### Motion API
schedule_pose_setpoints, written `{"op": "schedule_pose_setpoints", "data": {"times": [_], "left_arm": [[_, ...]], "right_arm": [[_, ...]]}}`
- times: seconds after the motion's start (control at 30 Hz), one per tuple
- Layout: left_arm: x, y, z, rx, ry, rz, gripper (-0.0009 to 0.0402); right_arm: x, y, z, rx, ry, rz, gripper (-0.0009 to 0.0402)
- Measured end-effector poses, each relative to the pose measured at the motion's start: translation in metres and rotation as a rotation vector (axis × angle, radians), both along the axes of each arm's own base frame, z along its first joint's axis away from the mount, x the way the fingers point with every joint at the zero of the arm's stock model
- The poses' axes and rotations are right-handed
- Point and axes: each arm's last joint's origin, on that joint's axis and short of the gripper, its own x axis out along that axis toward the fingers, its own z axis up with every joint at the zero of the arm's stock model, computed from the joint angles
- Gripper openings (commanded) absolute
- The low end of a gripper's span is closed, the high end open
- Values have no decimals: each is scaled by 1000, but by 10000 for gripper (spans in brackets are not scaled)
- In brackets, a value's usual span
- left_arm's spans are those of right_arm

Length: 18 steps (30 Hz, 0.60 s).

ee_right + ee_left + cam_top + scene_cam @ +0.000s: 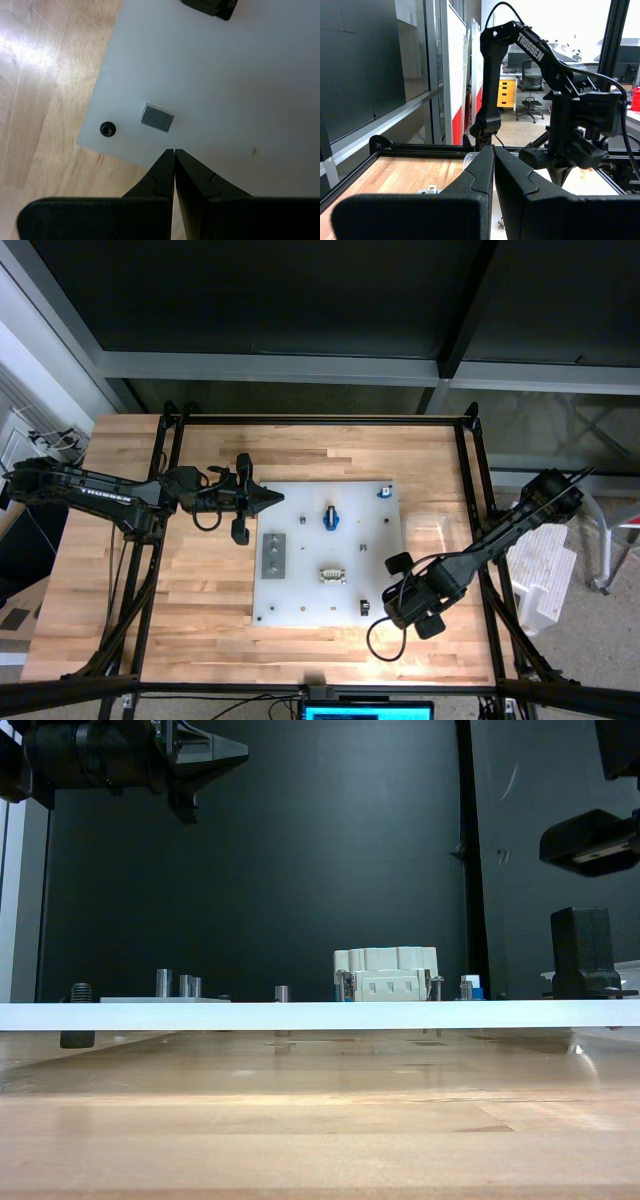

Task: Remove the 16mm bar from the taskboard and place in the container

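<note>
Two end effectors are in view, both with fingers pressed together and pinching nothing. The right end effector point(174, 152) points down over the near right corner of the taskboard point(300, 590). We see its tips near the board's edge, close to a small grey square piece point(157, 118) and a black screw point(107, 129). The left end effector point(276, 498) hangs high above the board's far left edge, pointing inward. Short metal pegs point(164, 982) stand upright on the grey metal block point(273, 553) in the board's left part; we cannot tell which is the 16mm bar. The clear container point(428, 530) sits on the desk point(200, 610) just beside the board's right edge.
</note>
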Motion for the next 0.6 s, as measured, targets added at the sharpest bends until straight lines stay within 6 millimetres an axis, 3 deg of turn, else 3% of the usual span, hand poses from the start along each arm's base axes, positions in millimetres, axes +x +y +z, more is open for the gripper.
{"op": "schedule_pose_setpoints", "data": {"times": [0.6], "left_arm": [[0, 0, 0, 0, 0, 0, 0]], "right_arm": [[-33, -22, 56, 104, -120, -40, 0]]}}
